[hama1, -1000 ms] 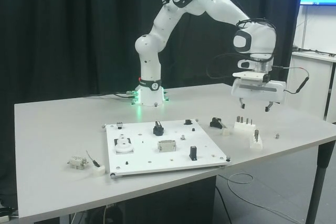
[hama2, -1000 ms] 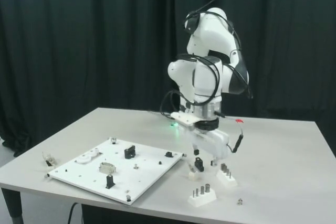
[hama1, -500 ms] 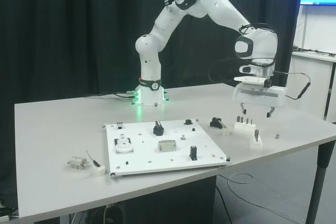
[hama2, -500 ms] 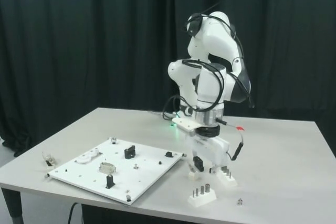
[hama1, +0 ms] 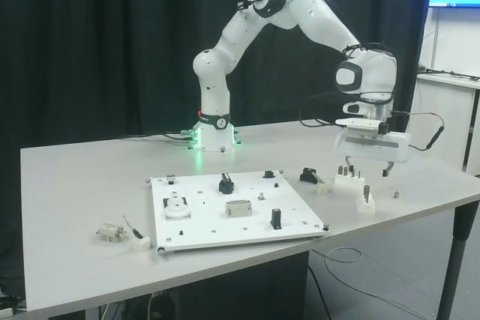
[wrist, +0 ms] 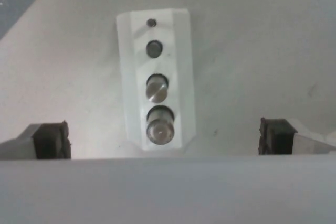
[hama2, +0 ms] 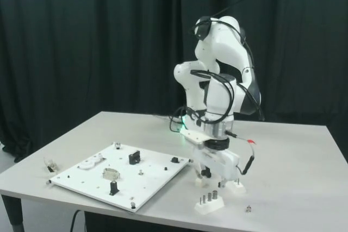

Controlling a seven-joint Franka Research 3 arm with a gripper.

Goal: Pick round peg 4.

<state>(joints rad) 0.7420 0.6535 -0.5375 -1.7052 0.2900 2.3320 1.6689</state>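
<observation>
A white peg holder (wrist: 156, 77) carries a row of round metal pegs that grow in width along it. The widest peg (wrist: 159, 128) sits at the end nearest my gripper (wrist: 163, 138), in line between the two black fingertips (wrist: 50, 140), which stand far apart and touch nothing. In the first room view the gripper (hama1: 367, 165) hangs open just above that holder (hama1: 347, 180) near the table's right end. From the second room view the gripper (hama2: 212, 180) hides most of the holder (hama2: 236, 187).
A second white holder (hama1: 365, 202) with pegs stands closer to the table's front edge, and a small loose part (hama1: 393, 194) lies beside it. A black part (hama1: 307, 176) and the white assembly board (hama1: 232, 215) lie to the left. Small parts (hama1: 120, 231) sit at the far left.
The arm has carried the open gripper down and to the right, from well above the table to just over the peg holder.
</observation>
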